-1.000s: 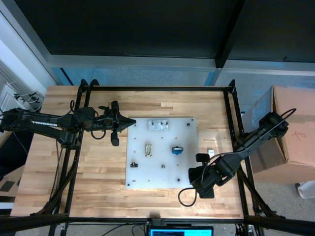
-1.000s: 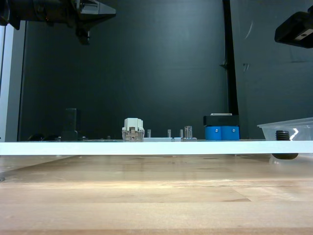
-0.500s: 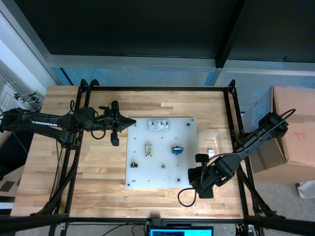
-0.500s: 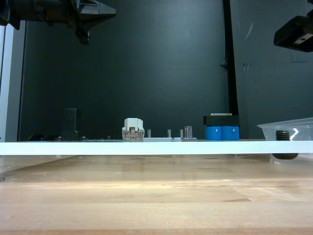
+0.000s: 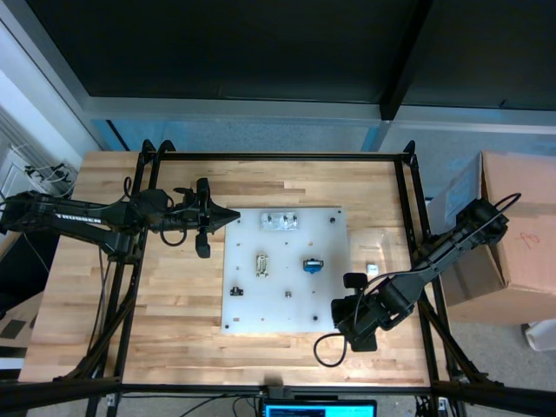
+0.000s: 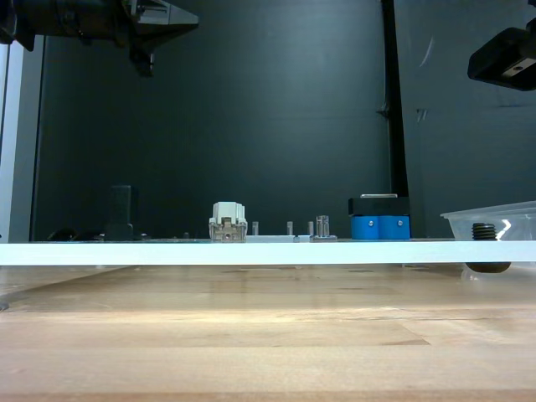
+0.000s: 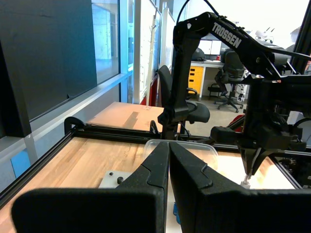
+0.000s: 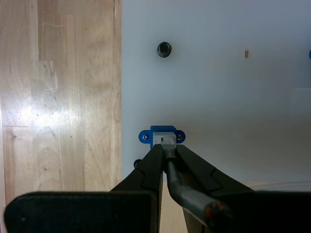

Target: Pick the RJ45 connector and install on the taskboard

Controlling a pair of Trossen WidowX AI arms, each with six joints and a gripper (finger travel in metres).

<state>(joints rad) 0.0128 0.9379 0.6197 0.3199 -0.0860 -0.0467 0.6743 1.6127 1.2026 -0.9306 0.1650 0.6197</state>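
Right gripper (image 8: pixel 166 148): jaws narrow, pinched on the clear-plastic RJ45 connector (image 8: pixel 167 141) just behind its head, dark cable (image 8: pixel 181 191) trailing back between the fingers; the grip probably leaves the nose free for entry. The connector is held high, pointing down over the white rectangular taskboard (image 8: pixel 218 97), sighted on the blue flanged socket (image 8: pixel 162 135); not seated. Left gripper (image 7: pixel 168 145): jaws pressed together, empty, raised near the board's far-left corner; likely parked clear.

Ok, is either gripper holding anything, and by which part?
Right gripper, above the taskboard, is shut on the RJ45 connector, just behind its plug. Left gripper, by the board's far-left corner, is shut, empty.
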